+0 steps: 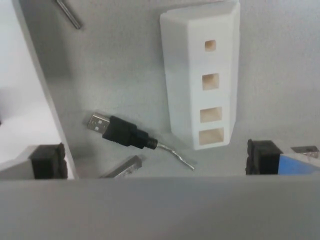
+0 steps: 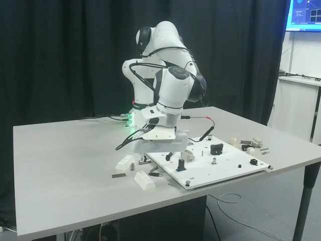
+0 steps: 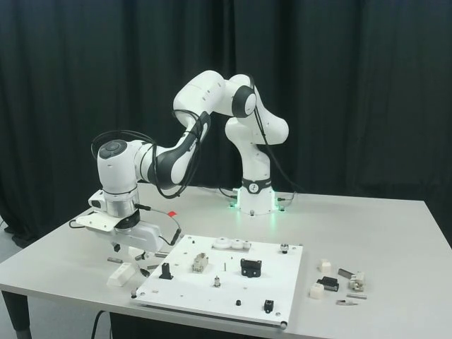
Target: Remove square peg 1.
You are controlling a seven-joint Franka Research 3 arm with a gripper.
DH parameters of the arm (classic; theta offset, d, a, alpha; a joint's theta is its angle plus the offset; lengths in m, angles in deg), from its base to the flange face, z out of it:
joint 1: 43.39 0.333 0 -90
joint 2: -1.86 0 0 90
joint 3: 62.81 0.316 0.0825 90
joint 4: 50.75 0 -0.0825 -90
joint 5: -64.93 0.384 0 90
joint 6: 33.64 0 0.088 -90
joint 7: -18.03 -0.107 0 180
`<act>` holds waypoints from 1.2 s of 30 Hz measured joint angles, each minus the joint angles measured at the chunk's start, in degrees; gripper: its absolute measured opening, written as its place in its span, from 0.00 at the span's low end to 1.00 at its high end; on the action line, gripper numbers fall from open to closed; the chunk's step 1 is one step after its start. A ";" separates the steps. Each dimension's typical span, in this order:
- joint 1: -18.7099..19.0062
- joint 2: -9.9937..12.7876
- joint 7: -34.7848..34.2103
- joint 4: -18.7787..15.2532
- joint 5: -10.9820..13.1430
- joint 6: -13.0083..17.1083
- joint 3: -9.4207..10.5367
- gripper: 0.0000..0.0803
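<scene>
Oddly, the white plastic block with four square sockets shows every socket empty in the wrist view, so no peg is seated there to pull. The block lies on the grey counter just beside the large white assembly board.

The likeliest candidate for the task's peg is a short grey square-section metal bar lying loose on the counter between the black fingertips, near a black USB plug with a metal tip. A second thin grey metal rod lies well apart. I cannot tell which of the two is peg 1.

The jaws are spread wide and hold nothing, hanging above the counter.

If the bar is the target, a good grasp would close across its flat sides rather than its corners. It would also keep off the plug's bare wire, which ends just beside the bar. A descent that snags the wire could drag the plug and knock the bar askew.
</scene>
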 joint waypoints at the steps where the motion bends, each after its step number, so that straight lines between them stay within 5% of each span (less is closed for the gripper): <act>1: 0.00 0.00 0.00 0.00 0.01 0.01 0.00 1.00; 36: 0.03 -0.01 0.08 -0.01 0.94 0.25 0.00 1.00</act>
